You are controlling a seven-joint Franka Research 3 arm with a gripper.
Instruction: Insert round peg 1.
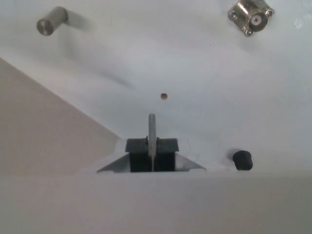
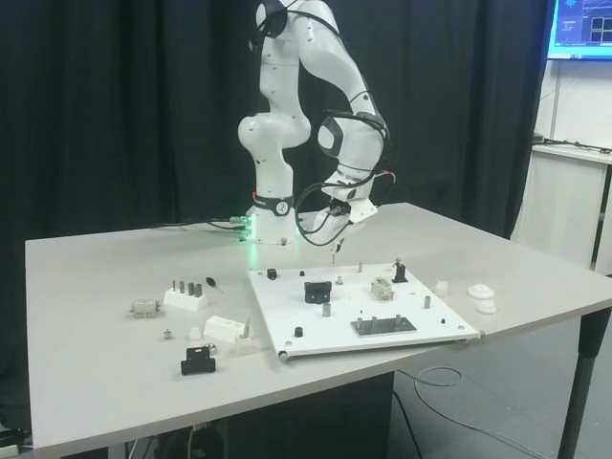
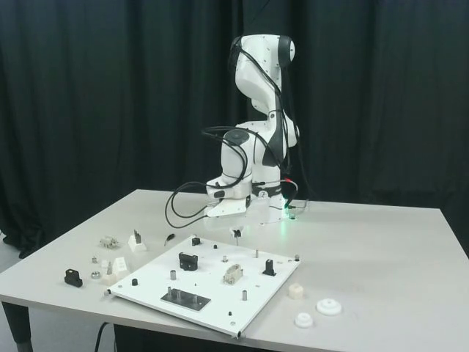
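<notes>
My gripper is shut on a thin grey round peg, which sticks out past the black fingertips. In the wrist view a small round hole lies in the white board, a short way beyond the peg's tip and slightly to one side. The first room view shows the gripper hanging over the back edge of the white board, with the peg pointing down and its tip above the surface. From the second room view the gripper is also above the board's rear part.
On the board stand a grey stud, a square metal connector, a black knob and several other fixtures. Loose parts lie on the table left of the board, and white gears lie to its right.
</notes>
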